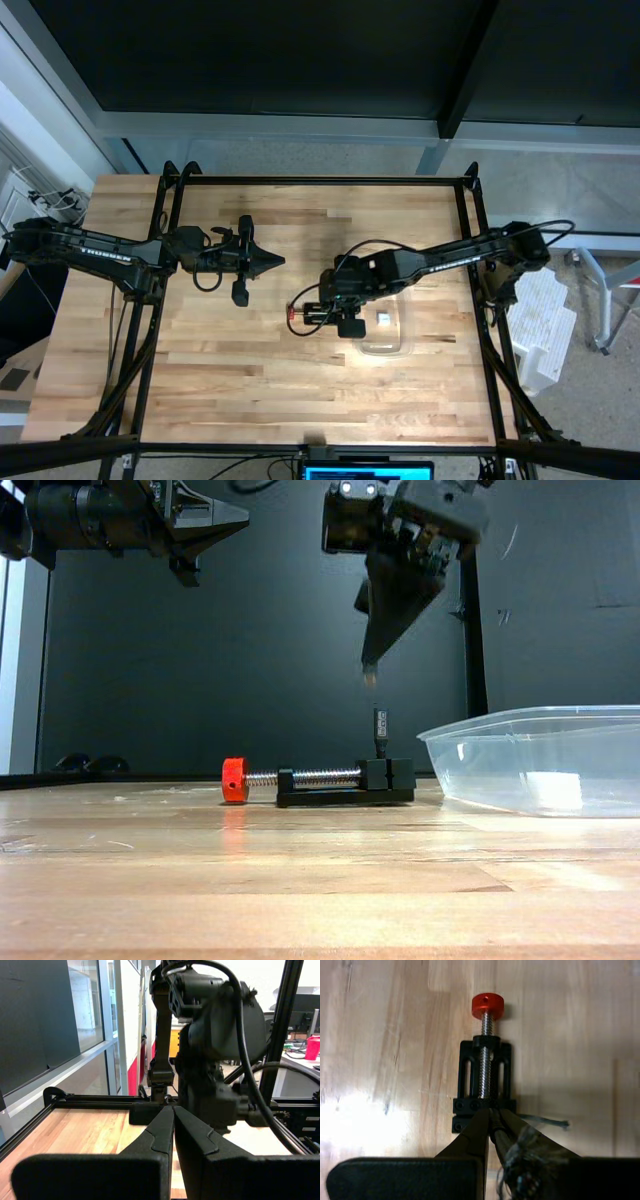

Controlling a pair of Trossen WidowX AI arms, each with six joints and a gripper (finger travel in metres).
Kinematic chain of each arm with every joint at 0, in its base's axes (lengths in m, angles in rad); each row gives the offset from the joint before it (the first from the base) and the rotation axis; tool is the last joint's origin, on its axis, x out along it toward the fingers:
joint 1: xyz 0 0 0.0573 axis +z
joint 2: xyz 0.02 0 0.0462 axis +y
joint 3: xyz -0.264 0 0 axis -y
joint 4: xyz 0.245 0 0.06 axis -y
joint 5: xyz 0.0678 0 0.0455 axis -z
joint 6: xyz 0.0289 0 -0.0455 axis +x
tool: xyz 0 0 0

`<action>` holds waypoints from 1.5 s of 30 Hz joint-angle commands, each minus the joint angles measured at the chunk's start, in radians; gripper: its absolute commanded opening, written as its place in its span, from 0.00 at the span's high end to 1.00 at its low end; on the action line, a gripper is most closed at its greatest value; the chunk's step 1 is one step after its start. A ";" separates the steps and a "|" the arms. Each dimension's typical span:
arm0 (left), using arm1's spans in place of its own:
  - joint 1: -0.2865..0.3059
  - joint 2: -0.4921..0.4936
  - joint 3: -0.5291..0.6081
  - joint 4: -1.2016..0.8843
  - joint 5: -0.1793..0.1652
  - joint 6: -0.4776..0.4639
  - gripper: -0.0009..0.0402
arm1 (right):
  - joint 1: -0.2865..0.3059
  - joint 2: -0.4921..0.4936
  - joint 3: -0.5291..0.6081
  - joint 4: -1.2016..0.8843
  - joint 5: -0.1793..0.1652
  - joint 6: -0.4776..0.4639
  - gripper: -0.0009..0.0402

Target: Remove the USB-C connector from taskboard and place in the container

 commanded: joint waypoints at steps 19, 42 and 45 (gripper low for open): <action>0.000 0.000 0.000 0.000 0.000 0.000 0.98 | 0.004 -0.062 0.057 -0.098 -0.004 0.004 0.98; 0.000 0.000 0.000 0.000 0.000 0.000 0.98 | 0.006 -0.297 -0.305 -0.049 0.024 0.016 0.97; 0.000 0.000 0.000 0.000 0.000 0.000 0.98 | 0.008 -0.314 -0.357 -0.045 0.024 0.035 0.95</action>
